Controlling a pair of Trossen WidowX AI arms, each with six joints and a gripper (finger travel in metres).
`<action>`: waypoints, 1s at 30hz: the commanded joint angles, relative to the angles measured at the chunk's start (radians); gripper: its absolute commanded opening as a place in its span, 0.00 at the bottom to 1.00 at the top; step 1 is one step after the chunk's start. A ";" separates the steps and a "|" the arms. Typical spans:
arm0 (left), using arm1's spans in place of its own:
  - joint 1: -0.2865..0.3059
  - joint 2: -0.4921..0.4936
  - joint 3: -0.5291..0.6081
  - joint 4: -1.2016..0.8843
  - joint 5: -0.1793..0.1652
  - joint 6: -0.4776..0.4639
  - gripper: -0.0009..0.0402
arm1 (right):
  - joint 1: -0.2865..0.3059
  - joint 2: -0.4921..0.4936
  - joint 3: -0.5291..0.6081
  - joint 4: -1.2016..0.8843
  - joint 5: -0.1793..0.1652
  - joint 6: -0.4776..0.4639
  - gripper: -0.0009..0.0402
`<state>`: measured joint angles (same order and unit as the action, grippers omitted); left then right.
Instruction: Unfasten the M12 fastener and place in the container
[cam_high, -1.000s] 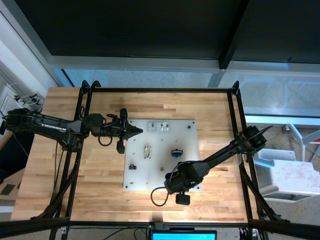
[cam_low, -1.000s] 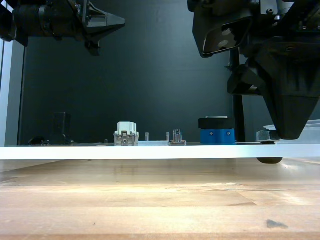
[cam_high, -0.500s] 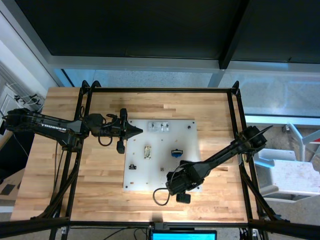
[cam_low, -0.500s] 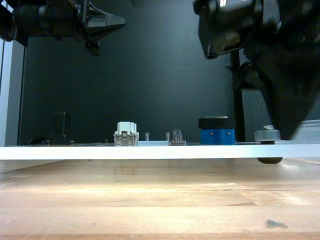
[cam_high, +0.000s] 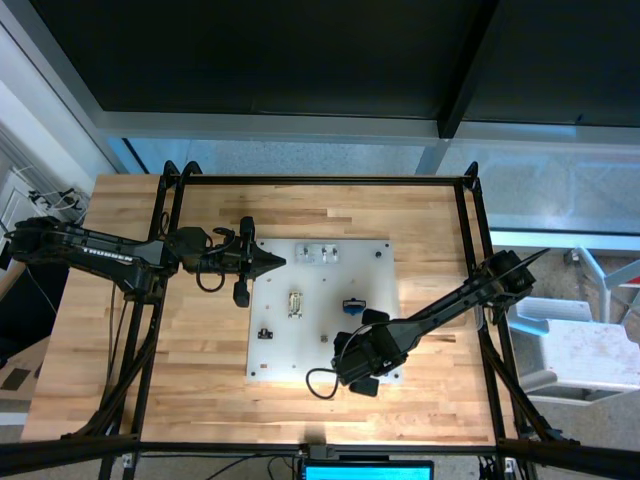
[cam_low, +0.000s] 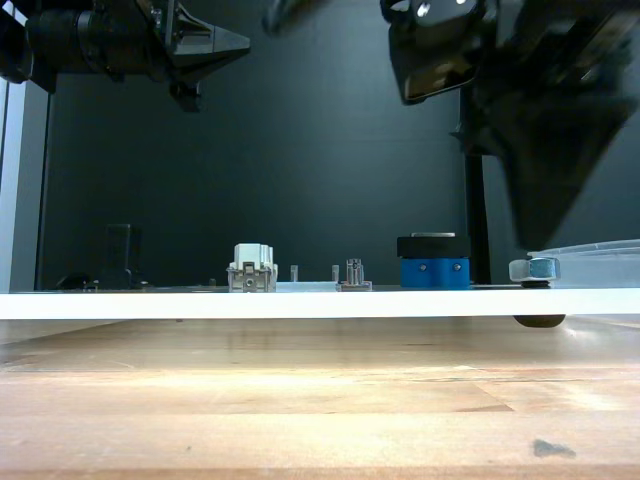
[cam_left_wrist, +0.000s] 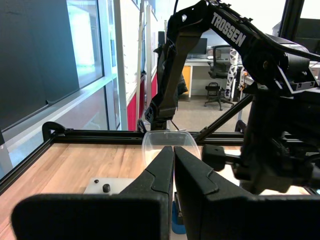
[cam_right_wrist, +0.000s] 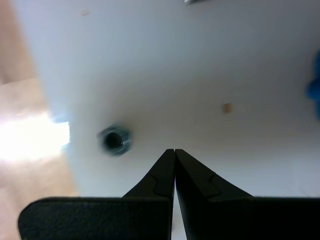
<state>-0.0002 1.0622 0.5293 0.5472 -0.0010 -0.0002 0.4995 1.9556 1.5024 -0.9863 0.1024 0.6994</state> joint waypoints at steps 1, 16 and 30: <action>0.000 0.000 0.000 0.001 0.000 0.000 0.02 | 0.002 -0.006 0.023 0.006 -0.061 0.003 0.02; 0.000 0.000 0.000 0.000 0.000 0.000 0.02 | 0.006 0.032 0.011 0.106 -0.206 -0.042 0.02; 0.000 0.000 0.000 0.000 0.000 0.000 0.02 | 0.004 0.032 -0.008 0.102 -0.113 -0.057 0.02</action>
